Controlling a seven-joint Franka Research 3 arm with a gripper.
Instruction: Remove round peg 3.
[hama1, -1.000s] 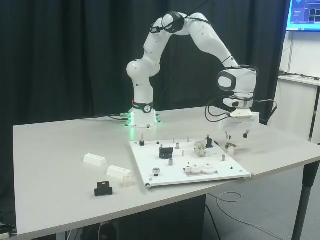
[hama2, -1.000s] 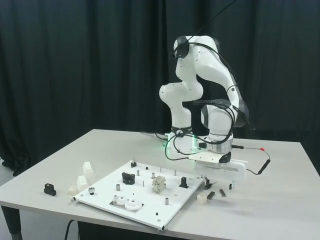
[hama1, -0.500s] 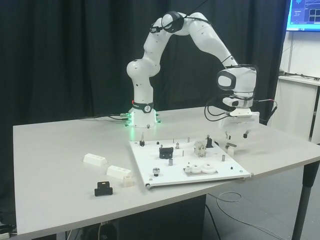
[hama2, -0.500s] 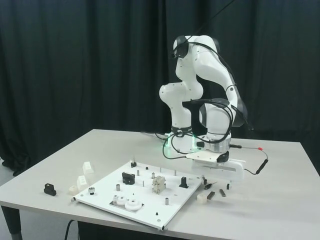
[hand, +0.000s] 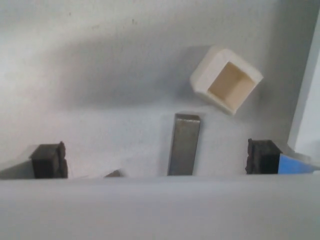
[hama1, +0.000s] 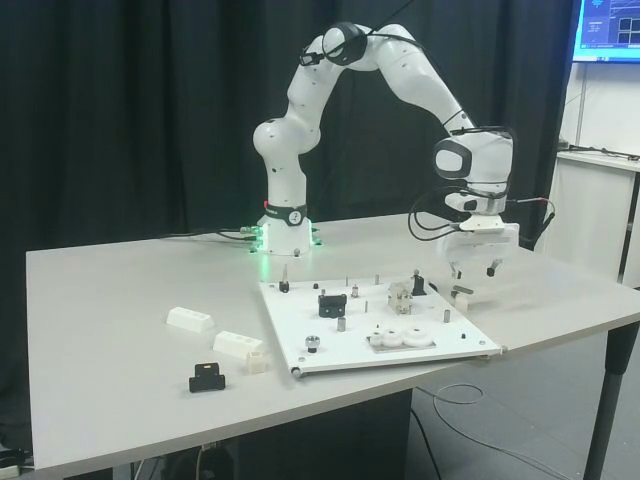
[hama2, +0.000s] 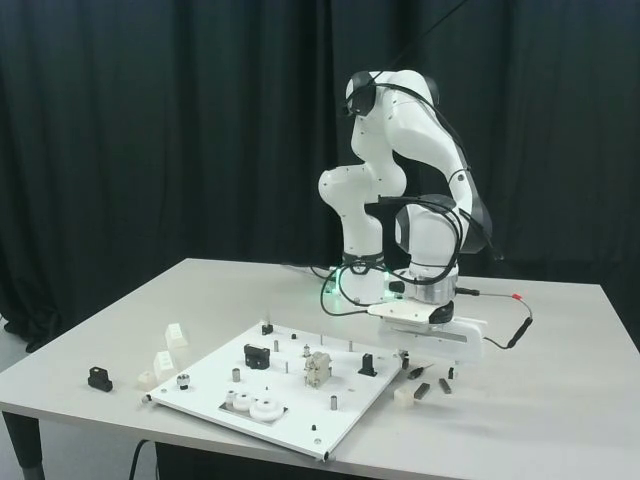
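Off the board's (hama1: 300, 322) 3 o'clock edge in the first room view, on the bare tabletop (hama1: 120, 280), is where the action is. The peg (hand: 184, 145) lies flat on the tabletop there, right under the wrist and roughly midway between the two fingers (hand: 48, 161). They're spread wide, well apart from the peg on both sides, and they've got hold of nothing. So by my read the peg is already out of the board, and the only thing left is getting the arm clear without messing it up.

How I'd do it: go straight up. No sideways drift until the fingertips are well above the peg. It's round, so I'd guess the slightest nudge sends it rolling, maybe back against the board or off toward the tabletop's edge. Leave the fingers wide during the lift too. Closing them low down just risks clipping it.

Another thing to watch is the white cap (hand: 226, 79), a small open box-like piece that sits just beside one end of the peg, not touching it. There's also a small dark bit (hand: 114, 173) near one fingertip, and I can't tell what it is.
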